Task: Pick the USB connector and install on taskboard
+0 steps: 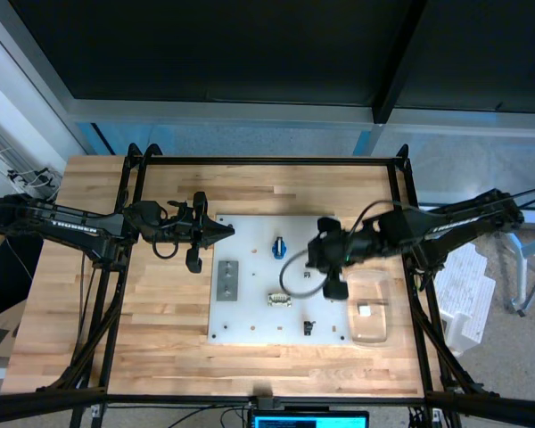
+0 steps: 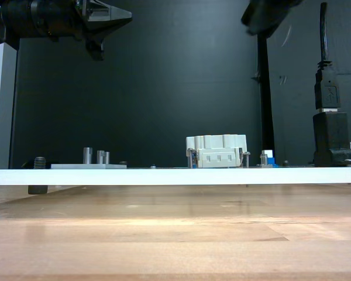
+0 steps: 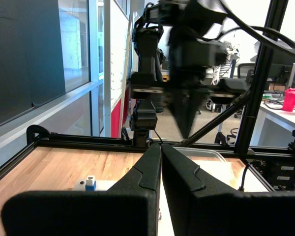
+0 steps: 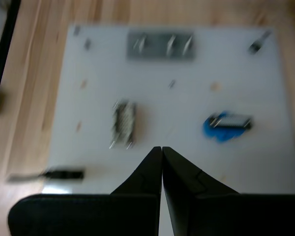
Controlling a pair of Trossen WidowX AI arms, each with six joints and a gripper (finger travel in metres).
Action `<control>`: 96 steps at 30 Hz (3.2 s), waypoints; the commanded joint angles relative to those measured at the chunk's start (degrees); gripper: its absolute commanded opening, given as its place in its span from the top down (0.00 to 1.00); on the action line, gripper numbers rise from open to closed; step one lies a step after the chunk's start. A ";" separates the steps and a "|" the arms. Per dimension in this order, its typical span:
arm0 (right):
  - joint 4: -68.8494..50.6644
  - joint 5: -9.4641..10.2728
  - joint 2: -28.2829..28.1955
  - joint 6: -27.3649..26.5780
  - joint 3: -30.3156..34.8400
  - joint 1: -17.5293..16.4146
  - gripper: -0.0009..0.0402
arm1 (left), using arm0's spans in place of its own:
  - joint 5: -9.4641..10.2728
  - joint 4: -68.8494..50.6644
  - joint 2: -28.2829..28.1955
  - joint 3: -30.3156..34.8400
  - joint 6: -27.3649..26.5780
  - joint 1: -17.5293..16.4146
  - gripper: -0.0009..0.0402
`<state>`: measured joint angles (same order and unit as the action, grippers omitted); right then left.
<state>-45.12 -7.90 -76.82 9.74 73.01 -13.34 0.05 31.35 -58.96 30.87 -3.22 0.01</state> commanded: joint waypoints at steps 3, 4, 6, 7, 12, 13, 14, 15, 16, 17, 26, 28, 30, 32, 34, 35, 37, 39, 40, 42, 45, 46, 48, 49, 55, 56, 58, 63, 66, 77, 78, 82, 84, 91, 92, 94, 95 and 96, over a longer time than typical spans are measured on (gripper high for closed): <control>13.03 5.55 6.12 -3.89 -7.28 7.21 0.98 | 0.00 0.00 0.00 0.02 0.00 0.00 0.98; 15.89 6.38 7.28 -4.39 -8.79 8.33 0.98 | -0.02 0.00 0.00 0.02 0.00 0.00 0.98; 21.09 6.54 9.22 -4.96 -11.56 10.12 0.98 | -0.02 0.00 0.00 0.00 0.00 0.00 0.98; 23.67 6.56 10.08 -5.51 -12.94 10.82 0.98 | -0.02 0.00 0.00 0.00 0.00 0.00 0.98; 36.06 6.47 13.25 -7.96 -19.02 12.26 0.98 | -0.02 0.00 0.00 0.00 0.00 0.00 0.98; 38.82 6.58 13.86 -8.17 -20.31 12.48 0.98 | -0.02 0.02 0.00 0.00 0.00 0.00 0.98; 41.64 6.67 14.43 -8.39 -21.66 12.68 0.98 | -0.02 0.00 0.00 0.00 0.00 0.00 0.98; 44.35 6.67 14.97 -8.74 -23.04 12.90 0.98 | -0.02 0.02 0.00 0.00 0.00 0.00 0.98; 46.75 6.67 15.54 -8.72 -24.30 13.16 0.98 | -0.02 0.02 0.00 0.00 0.00 0.00 0.98; 49.18 6.69 16.13 -8.68 -25.55 13.40 0.98 | -0.02 0.00 0.00 0.00 0.00 0.00 0.98; 62.99 5.75 21.75 -6.43 -34.91 13.46 0.98 | -0.02 0.02 -0.02 0.02 0.00 0.00 0.98; 64.89 5.73 22.95 -5.33 -36.70 13.44 0.98 | -0.02 0.02 0.00 0.00 0.00 0.00 0.98; 65.61 5.75 23.71 -5.14 -38.18 13.40 0.98 | -0.02 0.00 0.00 0.00 0.00 0.00 0.98; 65.59 5.77 24.28 -4.81 -39.12 13.33 0.98 | -0.02 0.00 0.00 0.00 0.00 0.00 0.98; 65.51 5.92 24.35 -4.61 -39.36 13.29 0.98 | 0.00 0.00 0.00 0.00 0.00 -0.02 0.98; 65.53 6.01 24.35 -4.59 -39.34 13.29 0.98 | -0.02 0.00 0.00 0.00 0.00 0.00 0.98; 65.51 5.99 24.33 -4.59 -39.34 13.22 0.98 | 0.00 0.02 0.00 0.00 0.00 -0.02 0.98; 65.37 5.99 24.33 -4.63 -39.34 13.22 0.98 | -0.02 0.02 0.00 0.00 0.00 0.00 0.98; 65.37 5.99 24.33 -4.61 -39.34 13.20 0.98 | -0.02 0.00 0.00 0.00 0.00 -0.02 0.98; 65.37 5.99 24.33 -4.59 -39.34 13.20 0.98 | -0.02 0.02 0.00 0.00 0.00 0.00 0.98; 65.26 6.01 24.33 -4.00 -39.34 13.20 0.98 | 0.00 0.02 0.00 0.00 0.00 0.00 0.98; 65.11 5.99 24.33 -4.00 -39.34 13.20 0.98 | 0.00 0.02 0.00 0.00 0.00 0.00 0.98; 65.09 5.99 24.33 -4.17 -39.34 13.20 0.98 | -0.02 0.00 -0.02 0.00 0.00 0.00 0.98; 65.11 5.99 24.33 -4.17 -39.34 13.20 0.98 | 0.00 0.00 0.00 0.00 0.00 0.00 0.98; 65.09 5.99 24.33 -4.17 -39.34 13.20 0.98 | -0.02 0.02 0.00 0.02 0.00 0.00 0.98; 65.09 6.01 24.33 -4.17 -39.34 13.20 0.98 | -0.02 0.02 0.00 0.00 0.00 -0.02 0.98; 65.07 5.99 24.33 -4.17 -39.34 13.20 0.98 | 0.00 0.02 0.00 0.00 0.00 0.00 0.98; 65.07 5.99 24.33 -4.17 -39.34 13.20 0.98 | -0.02 0.02 0.00 0.00 0.00 0.00 0.98; 65.07 5.99 24.33 -4.17 -39.34 13.20 0.98 | 0.00 0.02 0.00 0.00 0.00 0.00 0.98; 65.07 5.99 24.33 -4.17 -39.34 13.20 0.98 | -0.02 0.02 0.00 0.00 0.00 0.00 0.98; 65.07 5.99 24.33 -4.17 -39.34 13.20 0.98 | -0.02 0.02 0.00 0.00 0.00 -0.02 0.98; 65.07 5.99 24.33 -4.17 -39.34 13.20 0.98 | -0.02 0.00 0.00 0.02 0.00 0.00 0.98; 65.07 5.99 24.33 -4.17 -39.34 13.20 0.98 | -0.02 0.02 0.00 0.00 0.00 -0.02 0.98; 65.07 5.99 24.33 -4.17 -39.34 13.20 0.98 | -0.02 0.00 0.00 0.00 0.00 -0.02 0.98; 65.07 5.99 24.33 -4.17 -39.34 13.20 0.98 | 0.00 0.00 0.00 0.02 0.00 0.00 0.98; 65.07 5.99 24.33 -4.17 -39.34 13.20 0.98 | -0.02 0.00 0.00 0.00 0.00 -0.02 0.98; 65.07 5.99 24.33 -4.17 -39.34 13.20 0.98 | 0.00 0.00 0.00 0.00 0.00 0.00 0.98; 65.07 5.99 24.33 -4.17 -39.34 13.20 0.98 | 0.00 0.02 0.00 0.00 0.00 0.00 0.98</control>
<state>19.92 -1.89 -52.47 5.54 33.65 -0.14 0.05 31.35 -58.96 30.87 -3.25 0.01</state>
